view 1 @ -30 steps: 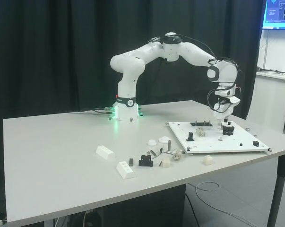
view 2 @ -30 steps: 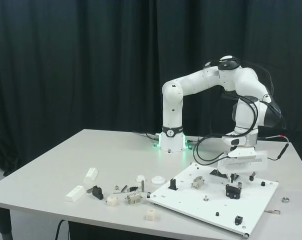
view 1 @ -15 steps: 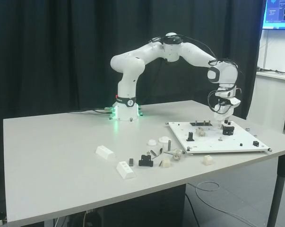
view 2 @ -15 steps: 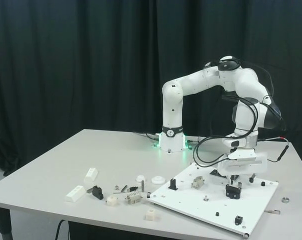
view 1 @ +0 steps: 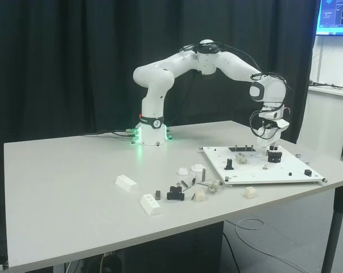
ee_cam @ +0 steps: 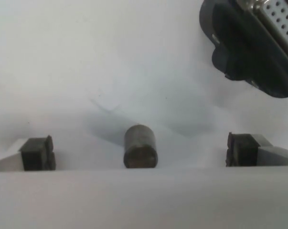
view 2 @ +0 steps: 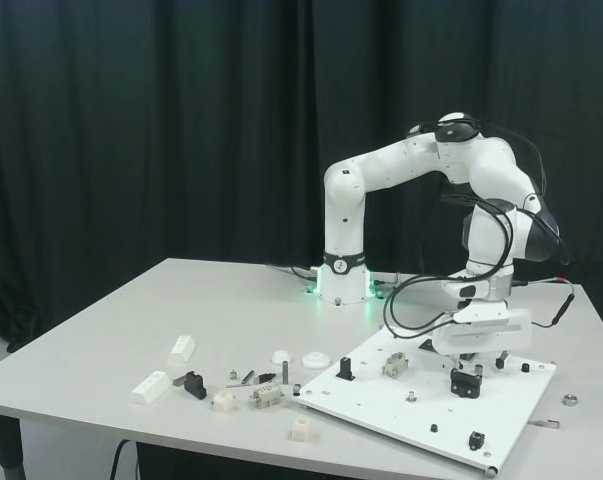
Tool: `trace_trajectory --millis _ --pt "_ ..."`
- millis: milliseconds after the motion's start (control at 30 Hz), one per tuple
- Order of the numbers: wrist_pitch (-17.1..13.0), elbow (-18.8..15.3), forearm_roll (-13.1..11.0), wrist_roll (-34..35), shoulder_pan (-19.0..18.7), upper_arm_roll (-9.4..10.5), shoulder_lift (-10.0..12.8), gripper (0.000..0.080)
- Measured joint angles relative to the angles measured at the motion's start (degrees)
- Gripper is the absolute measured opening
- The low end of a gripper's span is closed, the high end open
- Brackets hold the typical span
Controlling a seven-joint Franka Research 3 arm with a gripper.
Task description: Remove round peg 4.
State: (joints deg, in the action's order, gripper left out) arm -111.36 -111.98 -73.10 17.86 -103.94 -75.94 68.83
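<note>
In the wrist view a short grey round peg [ee_cam: 140, 145] stands up from the white board [ee_cam: 110, 62]. My gripper [ee_cam: 139, 151] is open and straddles the peg. One black fingertip [ee_cam: 36, 152] shows on one side of it and the other on the opposite side, both apart from the peg. In the room views the gripper [view 1: 267, 143] [view 2: 468, 356] hangs low over the far part of the board [view 1: 285, 172] [view 2: 391, 415]. The peg itself is too small to pick out there.
A black block with a multi-pin connector [ee_cam: 251, 43] sits on the board close to the peg. Other small fixtures stand on the board [view 1: 229, 165] [view 2: 345, 368]. Loose white blocks [view 1: 151, 203] and small parts [view 2: 266, 394] lie on the grey table beside it.
The wrist has shifted a little toward the far side of the board, staying low over it. Nothing on the table or board has moved.
</note>
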Motion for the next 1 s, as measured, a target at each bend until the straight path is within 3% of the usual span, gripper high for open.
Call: trace_trajectory --millis 1000 --pt "-0.1 0.12 -0.02 -0.84 0.74 0.63 0.0 0.08"
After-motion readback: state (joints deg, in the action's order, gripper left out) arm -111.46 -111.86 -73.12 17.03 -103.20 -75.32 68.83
